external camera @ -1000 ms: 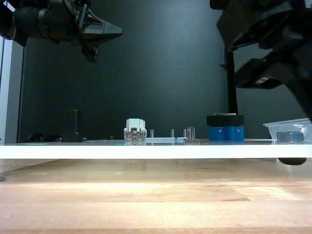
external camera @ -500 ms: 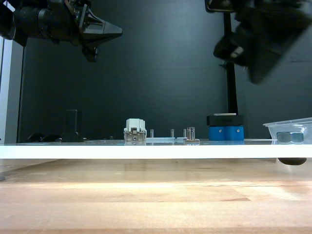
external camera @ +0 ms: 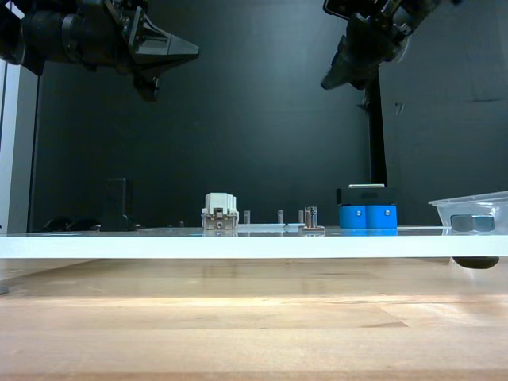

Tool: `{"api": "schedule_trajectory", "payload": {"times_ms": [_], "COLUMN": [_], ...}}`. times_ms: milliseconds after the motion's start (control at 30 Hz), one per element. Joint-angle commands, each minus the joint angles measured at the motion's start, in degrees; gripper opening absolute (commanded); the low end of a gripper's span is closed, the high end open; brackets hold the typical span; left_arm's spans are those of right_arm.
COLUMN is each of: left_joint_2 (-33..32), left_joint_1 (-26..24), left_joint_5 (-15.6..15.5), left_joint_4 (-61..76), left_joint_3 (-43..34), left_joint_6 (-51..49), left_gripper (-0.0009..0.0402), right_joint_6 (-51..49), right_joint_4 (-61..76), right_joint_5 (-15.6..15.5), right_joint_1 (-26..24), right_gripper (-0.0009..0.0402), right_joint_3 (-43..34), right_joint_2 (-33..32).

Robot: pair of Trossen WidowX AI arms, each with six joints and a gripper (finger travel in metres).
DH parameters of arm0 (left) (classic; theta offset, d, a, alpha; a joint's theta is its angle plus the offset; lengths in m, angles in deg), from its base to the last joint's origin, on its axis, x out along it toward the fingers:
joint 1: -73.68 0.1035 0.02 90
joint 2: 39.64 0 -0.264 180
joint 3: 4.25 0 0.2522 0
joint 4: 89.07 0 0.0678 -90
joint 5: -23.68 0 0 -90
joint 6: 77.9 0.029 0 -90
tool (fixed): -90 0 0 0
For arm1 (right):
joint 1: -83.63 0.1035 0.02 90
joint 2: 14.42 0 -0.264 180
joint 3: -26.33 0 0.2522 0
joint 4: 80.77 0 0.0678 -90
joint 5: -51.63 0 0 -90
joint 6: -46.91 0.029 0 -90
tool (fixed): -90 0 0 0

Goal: Pick the M12 nut and place it on its threads and fasten

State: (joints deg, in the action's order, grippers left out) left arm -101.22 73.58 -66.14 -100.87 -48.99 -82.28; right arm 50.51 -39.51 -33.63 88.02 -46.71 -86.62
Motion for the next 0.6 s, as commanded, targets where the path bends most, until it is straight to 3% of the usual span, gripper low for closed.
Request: {"api": "schedule_trajectory", "payload": {"times_ms": [33, 367, 600], "left_joint_2": [0.0, 0.0, 0.0], "left_joint_1": [0.0, 0.0, 0.0], "left_joint_5": [0.0, 0.0, 0.0], "left_joint_4": [0.0, 0.0, 0.0], "left_joint_3": [0.0, 0.0, 0.0], "left_joint_6": [0.0, 0.0, 0.0], "left_gripper": [0.0, 0.0, 0.0], "right_joint_6": [-1.6, -1.6, -0.8], "right_joint_4": [-6.3, -30.2, -44.1], "right_joint_5": [-3.4, -3.2, -3.5], "right_joint_1": [-4.0, -6.3, -6.2], "right_gripper": [0.0, 0.0, 0.0], "right_joint_3": [3.2, 17.3, 26.6], "right_joint_2": [4.0, 15.1, 18.8]}}
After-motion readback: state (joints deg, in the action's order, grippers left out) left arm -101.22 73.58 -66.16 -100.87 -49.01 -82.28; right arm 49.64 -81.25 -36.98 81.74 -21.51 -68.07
